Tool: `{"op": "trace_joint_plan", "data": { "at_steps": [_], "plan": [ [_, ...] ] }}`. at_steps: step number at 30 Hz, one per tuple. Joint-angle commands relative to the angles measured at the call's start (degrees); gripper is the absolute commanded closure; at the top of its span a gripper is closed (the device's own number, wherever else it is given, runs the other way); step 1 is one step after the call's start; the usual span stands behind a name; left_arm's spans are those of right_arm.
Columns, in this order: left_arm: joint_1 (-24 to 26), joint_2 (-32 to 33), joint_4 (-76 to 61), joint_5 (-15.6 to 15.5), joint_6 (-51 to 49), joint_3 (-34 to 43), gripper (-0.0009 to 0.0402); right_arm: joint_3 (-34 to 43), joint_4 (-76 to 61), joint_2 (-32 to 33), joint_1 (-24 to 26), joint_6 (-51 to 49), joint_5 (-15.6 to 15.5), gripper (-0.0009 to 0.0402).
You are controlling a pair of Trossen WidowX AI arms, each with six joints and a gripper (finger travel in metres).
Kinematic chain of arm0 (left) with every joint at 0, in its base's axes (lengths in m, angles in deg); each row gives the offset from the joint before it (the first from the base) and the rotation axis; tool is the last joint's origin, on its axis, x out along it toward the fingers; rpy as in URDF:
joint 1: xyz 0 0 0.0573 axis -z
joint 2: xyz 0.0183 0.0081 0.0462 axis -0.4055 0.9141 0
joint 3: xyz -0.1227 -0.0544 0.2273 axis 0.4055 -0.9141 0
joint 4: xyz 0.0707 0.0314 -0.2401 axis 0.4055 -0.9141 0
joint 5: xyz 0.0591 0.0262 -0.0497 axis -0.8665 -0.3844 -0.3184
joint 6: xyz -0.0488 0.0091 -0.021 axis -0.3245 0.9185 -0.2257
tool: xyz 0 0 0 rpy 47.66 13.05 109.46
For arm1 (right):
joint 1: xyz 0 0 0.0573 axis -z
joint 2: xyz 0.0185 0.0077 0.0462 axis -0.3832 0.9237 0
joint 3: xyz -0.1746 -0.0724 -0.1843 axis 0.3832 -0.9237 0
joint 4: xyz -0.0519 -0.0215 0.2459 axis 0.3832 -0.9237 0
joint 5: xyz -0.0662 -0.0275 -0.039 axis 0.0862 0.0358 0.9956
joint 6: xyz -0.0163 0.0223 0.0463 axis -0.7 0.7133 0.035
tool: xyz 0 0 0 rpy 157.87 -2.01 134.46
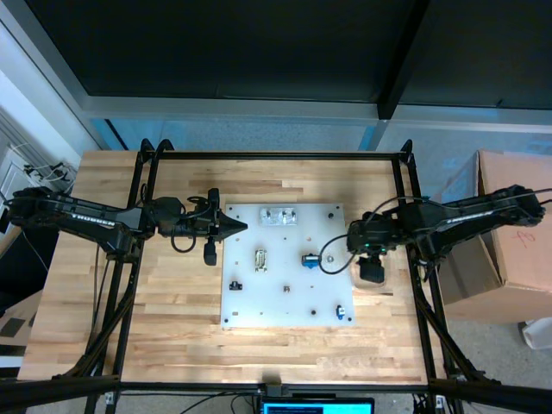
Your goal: Unfasten the M12 nut and place it in the container
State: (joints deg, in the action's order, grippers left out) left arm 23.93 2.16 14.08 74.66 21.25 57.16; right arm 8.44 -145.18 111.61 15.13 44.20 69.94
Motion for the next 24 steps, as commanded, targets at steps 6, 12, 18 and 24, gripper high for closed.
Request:
{"op": "trace_joint_plan", "data": {
  "at_steps": [6,12,18,24],
  "plan": [
    [0.0,0.0,0.0,0.0,0.0,0.0,0.0393,8.0,0.6,14.4,3.2,-2.9,0.0,0.0169],
    [0.0,0.0,0.0,0.0,0.0,0.0,0.0393,12.0,1.3,22.3,4.3,-3.1,0.0,0.0169],
    [0.0,0.0,0.0,0.0,0.0,0.0,0.0393,12.4,3.5,26.2,4.9,-2.0,0.0,0.0169],
    [0.0,0.0,0.0,0.0,0.0,0.0,0.0393,12.2,3.9,28.9,4.7,-1.1,-0.1,0.0169]
  ]
}}
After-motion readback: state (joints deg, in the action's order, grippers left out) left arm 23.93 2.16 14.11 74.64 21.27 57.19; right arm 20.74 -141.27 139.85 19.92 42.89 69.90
